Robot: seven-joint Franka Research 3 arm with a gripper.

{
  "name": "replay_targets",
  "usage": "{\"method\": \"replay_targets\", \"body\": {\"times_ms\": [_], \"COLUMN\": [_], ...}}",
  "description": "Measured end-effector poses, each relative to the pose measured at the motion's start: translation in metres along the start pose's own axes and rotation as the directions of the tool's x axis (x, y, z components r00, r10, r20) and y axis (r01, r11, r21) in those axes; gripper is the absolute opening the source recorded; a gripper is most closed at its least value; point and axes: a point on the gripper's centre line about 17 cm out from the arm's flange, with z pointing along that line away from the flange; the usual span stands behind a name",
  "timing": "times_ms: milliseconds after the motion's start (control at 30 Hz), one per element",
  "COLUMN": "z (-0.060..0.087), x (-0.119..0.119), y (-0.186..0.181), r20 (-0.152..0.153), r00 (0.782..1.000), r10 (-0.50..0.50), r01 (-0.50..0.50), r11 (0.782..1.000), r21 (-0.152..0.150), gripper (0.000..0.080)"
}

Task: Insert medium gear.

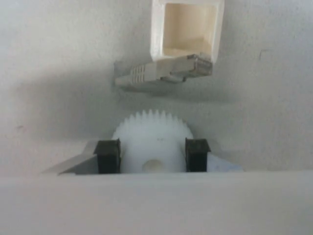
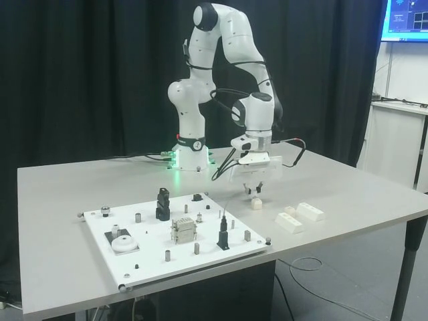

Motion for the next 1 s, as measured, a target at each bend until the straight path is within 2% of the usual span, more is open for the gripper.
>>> {"method": "replay_targets", "body": {"times_ms": [400,1000], "z": [-0.0076,-0.009], "x": [0.0011,0.0011], "y": [0.0014,0.0038], "r20": [-0.001,0.001], "r00": [1.0,1.0], "r10": [-0.004,-0.004], "r01": [0.004,0.004], "r11": [1.0,1.0], "r21": [0.01,0.011], "gripper": [0.0281,0.0281]}}
